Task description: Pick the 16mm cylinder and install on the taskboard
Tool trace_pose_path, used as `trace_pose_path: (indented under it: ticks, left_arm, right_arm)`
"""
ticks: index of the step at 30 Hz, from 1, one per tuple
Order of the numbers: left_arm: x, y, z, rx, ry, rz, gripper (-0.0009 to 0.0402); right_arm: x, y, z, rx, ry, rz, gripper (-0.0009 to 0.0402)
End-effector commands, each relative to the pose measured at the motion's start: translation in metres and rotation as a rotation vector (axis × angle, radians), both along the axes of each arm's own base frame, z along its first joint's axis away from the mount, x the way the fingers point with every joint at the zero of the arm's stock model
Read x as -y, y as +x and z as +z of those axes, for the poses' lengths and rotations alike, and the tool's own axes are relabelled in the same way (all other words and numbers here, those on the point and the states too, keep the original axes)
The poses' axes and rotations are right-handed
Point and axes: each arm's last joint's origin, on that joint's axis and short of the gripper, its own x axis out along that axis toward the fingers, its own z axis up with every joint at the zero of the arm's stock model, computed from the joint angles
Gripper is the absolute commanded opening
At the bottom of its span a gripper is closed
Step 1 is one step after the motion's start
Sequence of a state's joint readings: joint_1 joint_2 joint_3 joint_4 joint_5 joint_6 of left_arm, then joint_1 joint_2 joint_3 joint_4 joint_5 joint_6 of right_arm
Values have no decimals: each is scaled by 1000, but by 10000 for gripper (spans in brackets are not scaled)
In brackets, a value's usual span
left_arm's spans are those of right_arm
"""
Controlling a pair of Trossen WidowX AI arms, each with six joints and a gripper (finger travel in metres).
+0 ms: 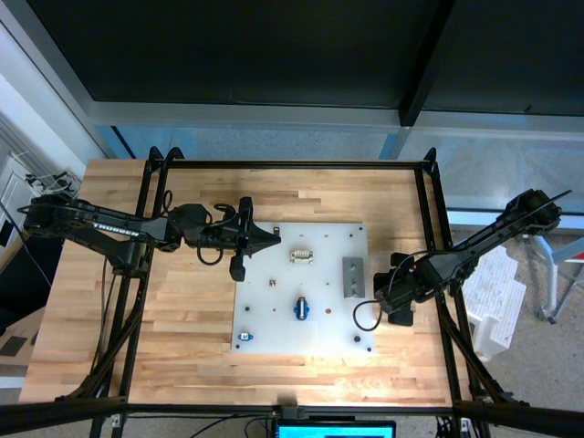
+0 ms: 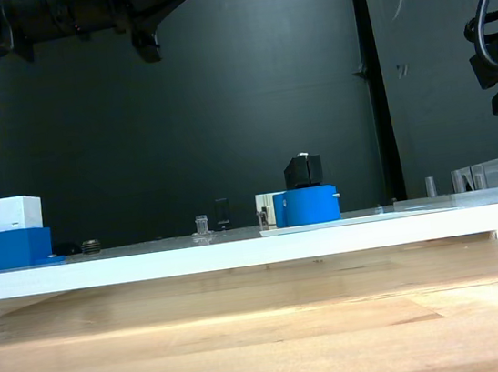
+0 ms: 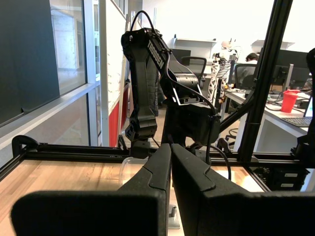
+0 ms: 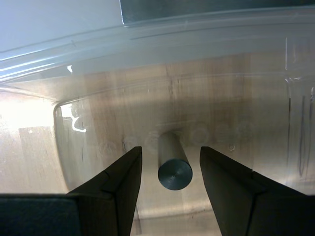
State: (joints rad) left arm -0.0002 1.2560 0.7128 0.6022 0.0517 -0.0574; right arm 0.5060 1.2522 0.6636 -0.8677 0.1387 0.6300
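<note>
The cylinder (image 4: pixel 174 173) is not yet picked: it sits in the clear tray (image 4: pixel 88 132), off the board (image 1: pixel 274 310). The right gripper (image 4: pixel 170 151) is lowered around it, jaws spread and not touching. The left gripper (image 3: pixel 171 147) is held high over the board's left edge, jaws pressed together. Grasping, carrying and insertion are judged to remain.

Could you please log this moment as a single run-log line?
phase: pre-grasp | right gripper: open, straddling cylinder in tray | left gripper: shut, raised over taskboard left edge | cylinder: not gripped
</note>
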Motion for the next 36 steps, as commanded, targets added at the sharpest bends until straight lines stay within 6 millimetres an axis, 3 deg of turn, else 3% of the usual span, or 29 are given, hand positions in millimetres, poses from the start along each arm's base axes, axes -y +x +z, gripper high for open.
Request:
trace_pose_path:
  ticks: [1,11,21,28,36]
  left_arm:
    - [0,0,0,0,0,0,0]
    - [0,0,0,0,0,0,0]
    - [0,0,0,0,0,0,0]
    - [0,0,0,0,0,0,0]
    - [0,0,0,0,0,0,0]
  right_arm:
    - [0,0,0,0,-1,1,142]
    - [0,0,0,-1,-1,-2,87]
    - [0,0,0,-1,2,-2,-3]
    - [0,1,12,13,9,-2,13]
    - [-1,3,49,96,51,17,13]
